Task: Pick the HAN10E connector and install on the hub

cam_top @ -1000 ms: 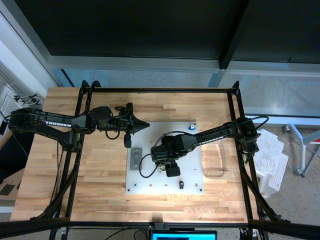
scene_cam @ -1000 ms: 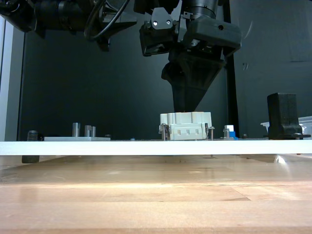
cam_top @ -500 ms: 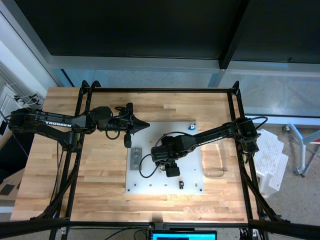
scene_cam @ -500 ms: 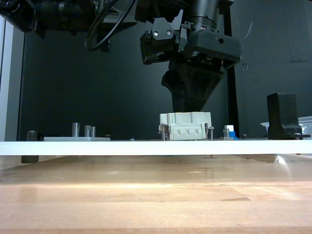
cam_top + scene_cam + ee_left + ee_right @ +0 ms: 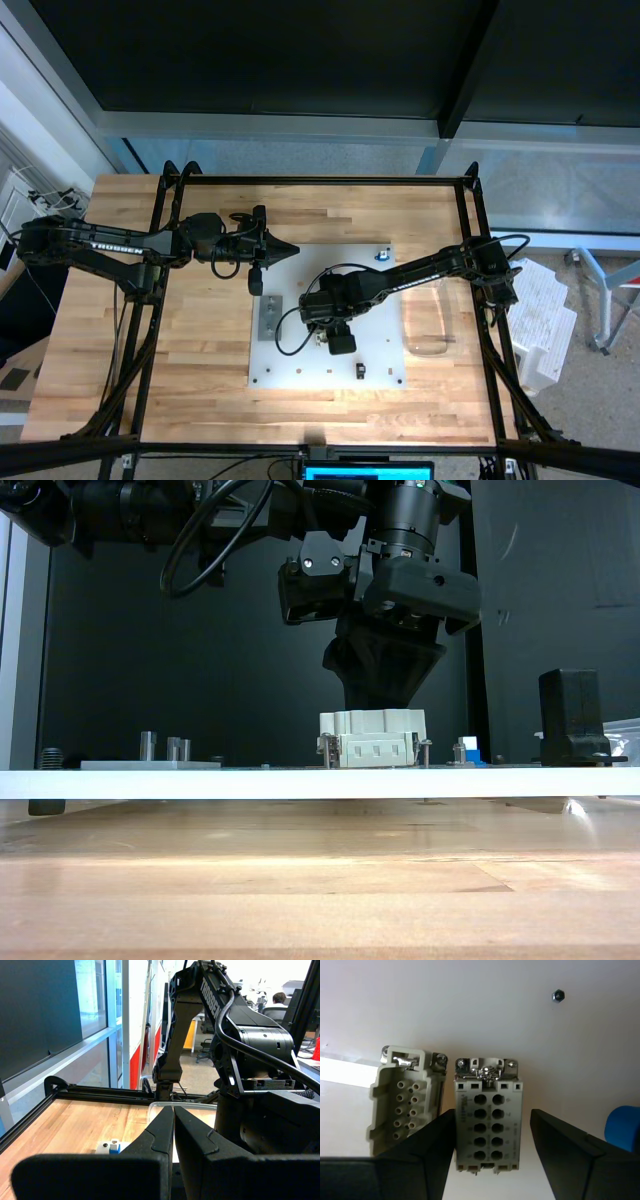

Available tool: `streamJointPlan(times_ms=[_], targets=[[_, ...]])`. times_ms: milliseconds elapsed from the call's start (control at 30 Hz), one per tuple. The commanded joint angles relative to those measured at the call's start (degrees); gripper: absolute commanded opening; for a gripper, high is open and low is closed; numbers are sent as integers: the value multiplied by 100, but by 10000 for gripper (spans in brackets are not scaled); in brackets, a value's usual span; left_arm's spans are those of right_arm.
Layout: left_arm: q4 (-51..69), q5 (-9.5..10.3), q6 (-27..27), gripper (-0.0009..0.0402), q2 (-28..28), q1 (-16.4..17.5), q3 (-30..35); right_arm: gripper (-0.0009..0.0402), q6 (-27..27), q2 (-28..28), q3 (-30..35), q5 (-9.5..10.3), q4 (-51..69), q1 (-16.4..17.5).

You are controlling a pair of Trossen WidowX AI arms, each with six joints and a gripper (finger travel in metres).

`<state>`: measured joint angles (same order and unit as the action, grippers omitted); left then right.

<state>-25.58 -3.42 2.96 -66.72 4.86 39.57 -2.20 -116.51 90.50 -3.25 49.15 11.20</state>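
Note:
The HAN10E connector point(image 5: 487, 1110), a beige insert with ten round holes and a silvery end, lies on the white plate point(image 5: 480, 1005). My right gripper point(image 5: 492, 1125) is open and straddles it, one finger on each side, with gaps between. Beside it sits the hub point(image 5: 402, 1107), a hollow beige shell with pins. In the low view the right gripper point(image 5: 380, 695) hangs just above the beige parts point(image 5: 370, 742). From above, the right gripper point(image 5: 338, 335) covers them. My left gripper point(image 5: 290, 248) hovers shut over the plate's back left edge.
A grey metal block point(image 5: 270, 315) with posts stands on the plate's left side. A small blue piece point(image 5: 381, 254) sits at the back, a small black piece point(image 5: 359, 371) near the front. A clear plastic tub point(image 5: 430, 320) lies right of the plate.
The right gripper has dropped a little and shifted left over the beige parts. The white plate and its parts have slid slightly left. The left arm has not moved.

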Motion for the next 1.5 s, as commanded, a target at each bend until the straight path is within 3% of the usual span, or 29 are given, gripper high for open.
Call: streamJointPlan(times_ms=[33, 367, 533, 633, 767, 1100, 1500], targets=[[-7, -2, -2, 0, -2, 2, 2, 162, 2, 52, 4, -22, 79, 2], [0, -2, -2, 0, -2, 0, 2, 77, -59, 223, 7, -22, 291, 4], [0, -2, -2, 0, -2, 0, 2, 54, -496, 361, 63, -26, 448, 37], [2, -2, -2, 0, -2, 0, 2, 48, -719, 358, 225, -85, 612, 116], [-4, -2, -2, 0, -2, 2, 2, 46, -960, 358, 481, -330, 780, 260], [-2, -2, -2, 0, -2, 0, 2, 46, -1373, 358, 625, -319, 850, 520], [-7, -2, -2, 0, -2, 2, 2, 46, -1410, -31, 1019, -310, 1069, 557]])
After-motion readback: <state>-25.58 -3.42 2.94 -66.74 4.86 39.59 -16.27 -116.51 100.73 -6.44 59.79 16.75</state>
